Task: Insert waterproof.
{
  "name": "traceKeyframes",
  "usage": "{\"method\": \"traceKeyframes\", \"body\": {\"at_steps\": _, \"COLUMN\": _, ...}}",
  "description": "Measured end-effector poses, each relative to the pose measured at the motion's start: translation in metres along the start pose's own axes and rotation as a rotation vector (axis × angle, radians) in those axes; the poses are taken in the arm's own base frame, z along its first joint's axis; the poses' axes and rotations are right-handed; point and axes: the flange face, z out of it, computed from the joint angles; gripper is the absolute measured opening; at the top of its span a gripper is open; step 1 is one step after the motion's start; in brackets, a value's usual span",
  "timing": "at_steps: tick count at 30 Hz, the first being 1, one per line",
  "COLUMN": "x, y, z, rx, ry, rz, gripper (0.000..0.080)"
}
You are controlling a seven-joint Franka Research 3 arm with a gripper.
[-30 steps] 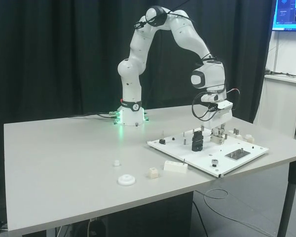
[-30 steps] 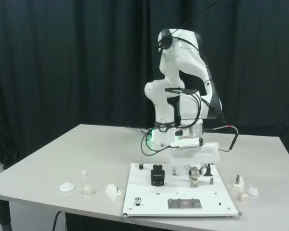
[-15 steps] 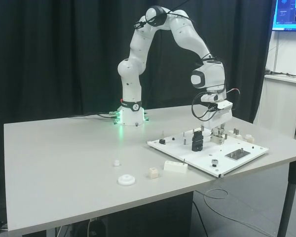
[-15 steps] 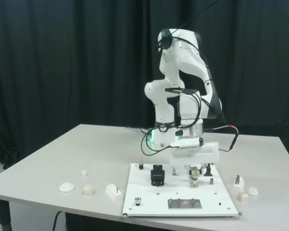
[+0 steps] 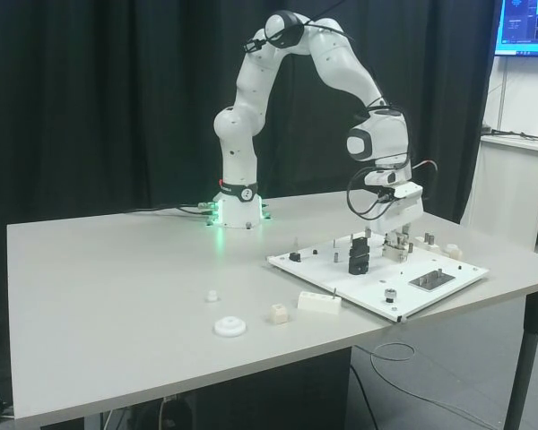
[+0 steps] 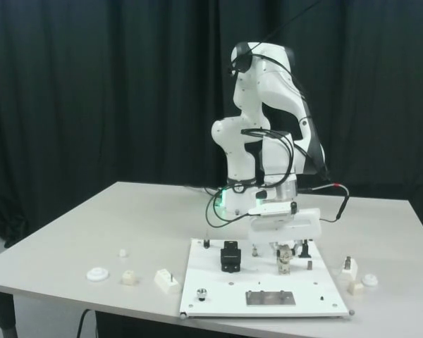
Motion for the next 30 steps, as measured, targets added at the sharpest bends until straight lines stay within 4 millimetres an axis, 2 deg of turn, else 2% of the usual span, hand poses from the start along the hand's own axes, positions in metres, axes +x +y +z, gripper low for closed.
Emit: {"method": "traceKeyframes", "body": {"at_steps": 30, "x": 0.0033, "y": 0.0020, "z": -0.0008, "rx": 0.002, "ry": 0.005, "rz": 0.014, "gripper": 0.0321}}
